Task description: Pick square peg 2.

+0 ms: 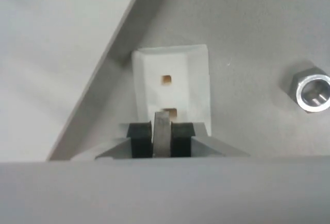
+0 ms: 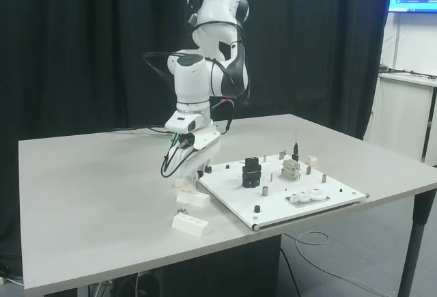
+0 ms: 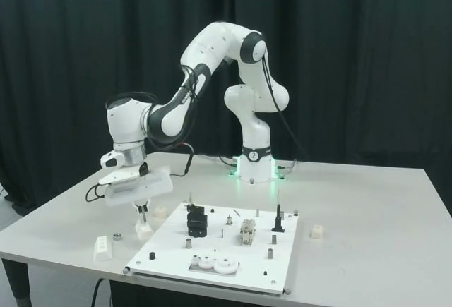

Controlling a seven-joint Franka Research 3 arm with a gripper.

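- Nearest the wrist camera, our gripper (image 1: 162, 140) fills the lower centre of the frame, its two black pads pressed against the sides of a grey metal bar, which we take to be square peg 2 (image 1: 162, 131).
- That peg stands upright between the pads, its long axis running straight along the fingers, with its far end at the nearer of two square sockets in the white holder block (image 1: 172, 87) (the farther socket, toward the upper middle of the frame, is empty).
- We cannot tell from these views whether the peg's tip is seated in its socket or already clear of it.
- What the next move turns on, as we judge it: the peg's axis is in line with the socket, so the pull should go straight along that axis, away from the block, with no sideways drag.
- A steel hex nut (image 1: 308, 89) lies on the grey table (image 1: 247, 23) at the right edge of the wrist frame, well apart from the block.
- In the second room view, the white arm (image 3: 180, 99) reaches from its base at the centre toward the left of the frame, wrist bent so the fingers point down over the block, just left of the white assembly board (image 3: 282, 265).
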